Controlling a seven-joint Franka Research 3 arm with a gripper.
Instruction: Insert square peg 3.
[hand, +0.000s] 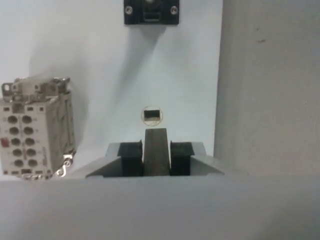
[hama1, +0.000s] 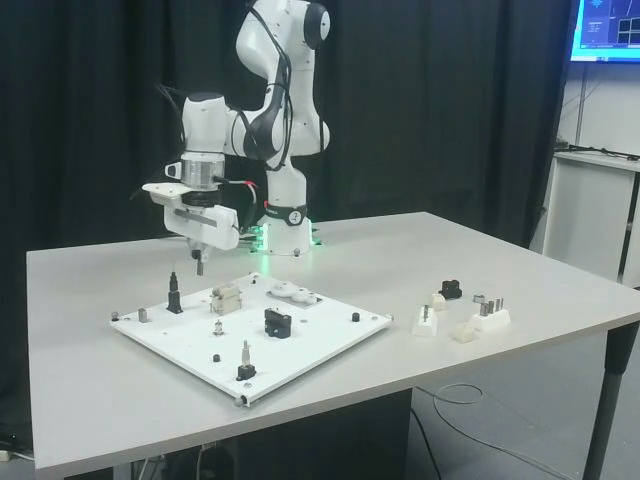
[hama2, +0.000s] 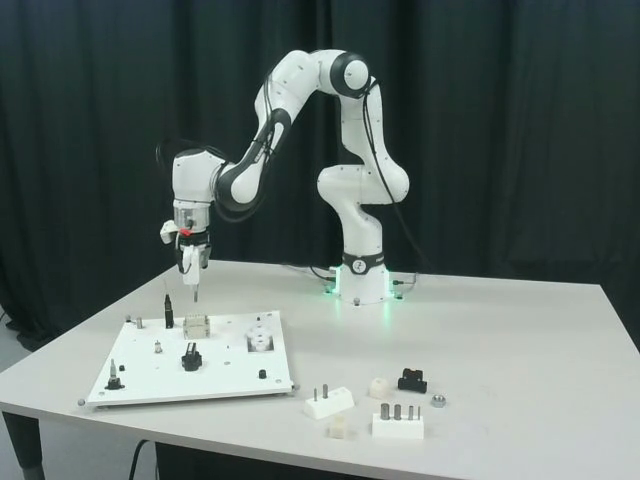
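My gripper is shut on a grey square peg that sticks out past the black fingertips. Beyond the peg's tip, a small square hole inside a ringed socket shows in the white board. In the first room view the gripper holds the peg pointing down, well above the board's far edge. From the second room view the gripper hangs over the board's back part, with the peg clear of the surface.
A white multi-pin connector block stands on the board beside the hole, and a black clip sits farther along. Upright black posts and a black fixture rise from the board. Small white holders with pegs lie on the grey table.
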